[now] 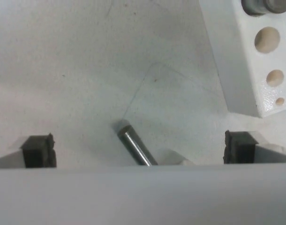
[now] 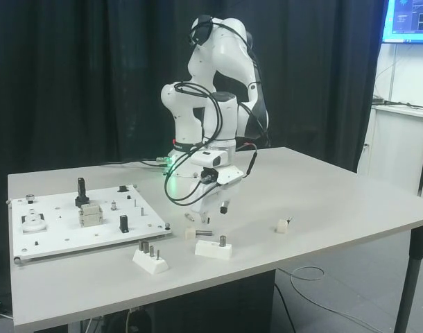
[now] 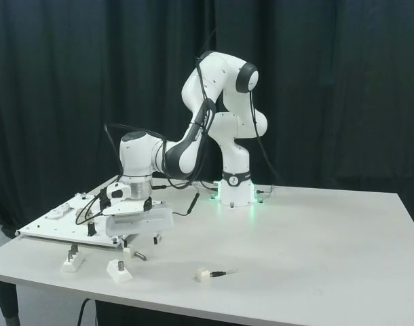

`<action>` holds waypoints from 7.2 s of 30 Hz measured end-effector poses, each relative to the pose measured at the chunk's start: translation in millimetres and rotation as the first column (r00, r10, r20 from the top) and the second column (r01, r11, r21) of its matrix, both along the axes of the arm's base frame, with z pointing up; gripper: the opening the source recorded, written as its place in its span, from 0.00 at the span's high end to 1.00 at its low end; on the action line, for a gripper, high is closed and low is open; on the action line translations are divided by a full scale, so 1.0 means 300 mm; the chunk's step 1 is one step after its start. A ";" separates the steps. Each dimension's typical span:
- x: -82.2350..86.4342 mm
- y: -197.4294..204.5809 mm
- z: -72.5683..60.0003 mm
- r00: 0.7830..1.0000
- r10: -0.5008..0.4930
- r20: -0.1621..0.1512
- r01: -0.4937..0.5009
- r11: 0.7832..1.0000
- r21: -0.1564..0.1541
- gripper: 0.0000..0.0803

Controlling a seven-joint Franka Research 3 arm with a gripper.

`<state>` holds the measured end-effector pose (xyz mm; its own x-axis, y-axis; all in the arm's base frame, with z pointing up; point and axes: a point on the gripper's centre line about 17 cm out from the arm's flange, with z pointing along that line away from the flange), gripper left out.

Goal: Pick square peg 4.

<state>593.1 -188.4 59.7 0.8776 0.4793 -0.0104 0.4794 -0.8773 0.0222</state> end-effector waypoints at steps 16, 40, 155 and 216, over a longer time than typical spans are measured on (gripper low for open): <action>0.006 0.002 -0.003 1.000 -0.008 0.003 0.008 1.000 0.007 0.00; 0.041 -0.115 0.049 0.999 0.001 0.041 0.001 0.999 -0.046 0.00; 0.105 -0.641 -0.066 0.916 -0.193 0.352 0.205 0.979 0.005 0.00; 0.147 -0.547 -0.120 0.936 -0.162 0.312 0.150 0.987 0.063 0.00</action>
